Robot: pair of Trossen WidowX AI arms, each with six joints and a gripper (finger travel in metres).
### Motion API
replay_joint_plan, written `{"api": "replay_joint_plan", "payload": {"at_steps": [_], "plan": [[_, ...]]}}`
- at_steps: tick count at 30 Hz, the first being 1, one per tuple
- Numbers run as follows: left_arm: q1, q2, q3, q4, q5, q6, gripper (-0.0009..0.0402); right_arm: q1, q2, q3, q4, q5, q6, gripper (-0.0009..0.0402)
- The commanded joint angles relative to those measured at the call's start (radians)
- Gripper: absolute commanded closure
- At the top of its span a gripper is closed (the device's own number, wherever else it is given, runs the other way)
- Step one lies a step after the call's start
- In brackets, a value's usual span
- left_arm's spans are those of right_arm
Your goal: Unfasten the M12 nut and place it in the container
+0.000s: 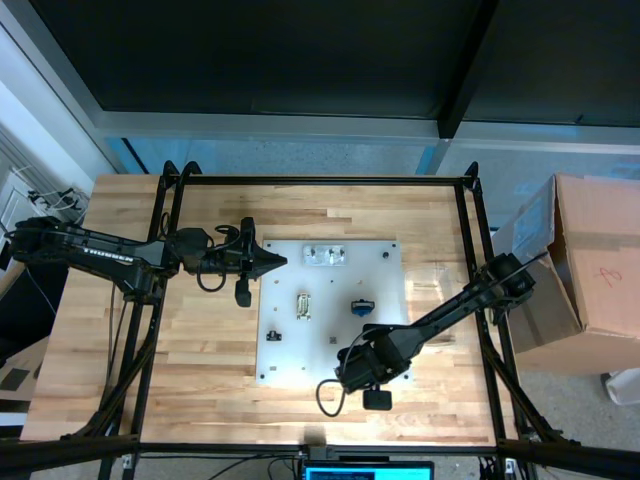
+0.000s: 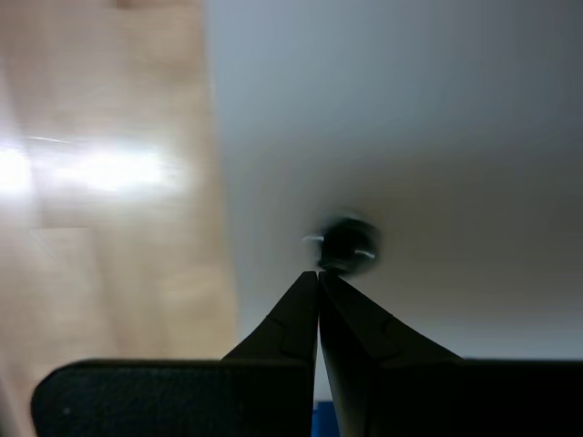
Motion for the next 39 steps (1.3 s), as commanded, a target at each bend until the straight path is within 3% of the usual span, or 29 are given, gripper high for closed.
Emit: {"api": "replay_joint_plan", "payload": {"at_steps": [1, 6, 13, 16, 33, 34, 37, 39], "plan": [[0.000, 0.000, 0.000, 0.000, 0.000, 0.000, 0.0393, -0.003, -0.018, 0.018, -0.080, 0.167, 0.054, 0.0394], [0.000, 0.000, 0.000, -0.001, 0.000, 0.000, 0.0393, -0.004, -0.033, 0.021, -0.096, 0.140, 0.063, 0.0393], [0.000, 0.000, 0.000, -0.001, 0.000, 0.000, 0.0393, -0.003, -0.034, 0.025, -0.052, -0.121, 0.027, 0.0393], [0.000, 0.000, 0.000, 0.000, 0.000, 0.000, 0.0393, -0.002, -0.034, 0.025, -0.006, -0.175, 0.025, 0.0393], [0.000, 0.000, 0.000, -0.001, 0.000, 0.000, 0.0393, -0.003, 0.004, -0.002, 0.091, -0.170, 0.003, 0.0393], [0.000, 0.000, 0.000, -0.001, 0.000, 0.000, 0.0393, -0.004, 0.001, -0.002, 0.075, -0.151, 0.005, 0.0394], [0.000, 0.000, 0.000, 0.000, 0.000, 0.000, 0.0393, -0.004, -0.013, 0.009, -0.044, 0.022, 0.087, 0.0393], [0.000, 0.000, 0.000, -0.001, 0.000, 0.000, 0.0393, -0.004, -0.023, 0.026, -0.130, 0.072, 0.106, 0.0394]]}}
